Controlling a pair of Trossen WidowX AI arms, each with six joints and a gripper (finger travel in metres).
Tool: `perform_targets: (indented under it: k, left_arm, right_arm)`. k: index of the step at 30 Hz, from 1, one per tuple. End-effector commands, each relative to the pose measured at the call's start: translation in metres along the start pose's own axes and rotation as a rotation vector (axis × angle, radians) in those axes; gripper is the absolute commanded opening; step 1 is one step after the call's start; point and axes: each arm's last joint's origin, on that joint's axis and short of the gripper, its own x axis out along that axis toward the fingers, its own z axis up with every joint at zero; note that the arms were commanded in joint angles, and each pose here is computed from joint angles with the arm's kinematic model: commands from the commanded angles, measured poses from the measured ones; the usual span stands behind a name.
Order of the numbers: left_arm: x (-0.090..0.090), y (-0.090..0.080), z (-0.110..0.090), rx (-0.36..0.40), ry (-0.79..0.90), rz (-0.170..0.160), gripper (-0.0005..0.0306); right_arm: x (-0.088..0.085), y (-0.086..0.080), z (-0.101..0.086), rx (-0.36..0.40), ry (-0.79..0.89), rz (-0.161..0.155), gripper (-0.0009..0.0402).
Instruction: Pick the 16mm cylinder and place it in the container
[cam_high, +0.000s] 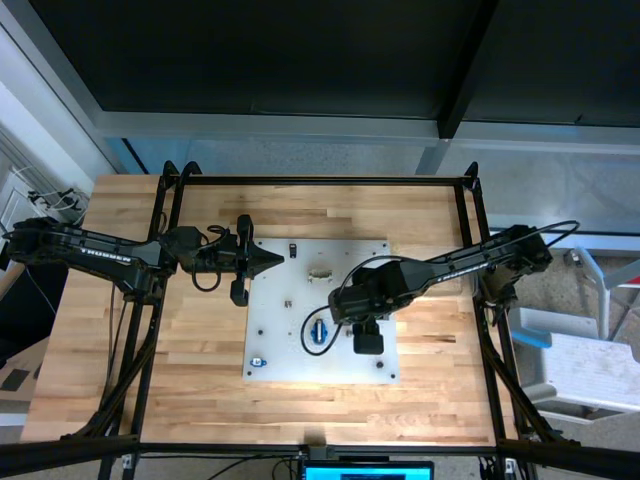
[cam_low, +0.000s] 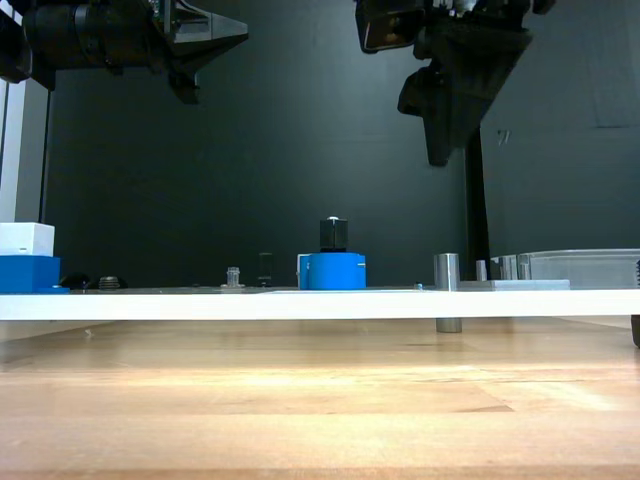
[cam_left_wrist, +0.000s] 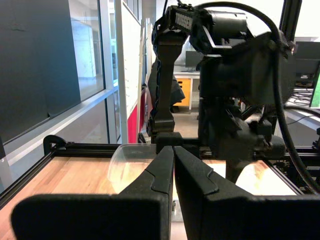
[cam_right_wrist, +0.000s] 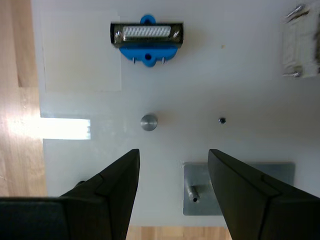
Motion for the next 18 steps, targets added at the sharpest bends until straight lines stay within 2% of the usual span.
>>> perform_targets:
  k: [1,18]
  left_arm:
    - [0.0,0.0,0.0,0.0,-0.001,0.0,0.0]
    - [0.0,0.0,0.0,0.0,-0.001,0.0,0.0]
  right_arm:
    - [0.006,0.003,0.002,0.001,0.01,0.0,0.0189]
    - [0.04,0.013,0.008,0.013,0.064,-0.013,0.0191]
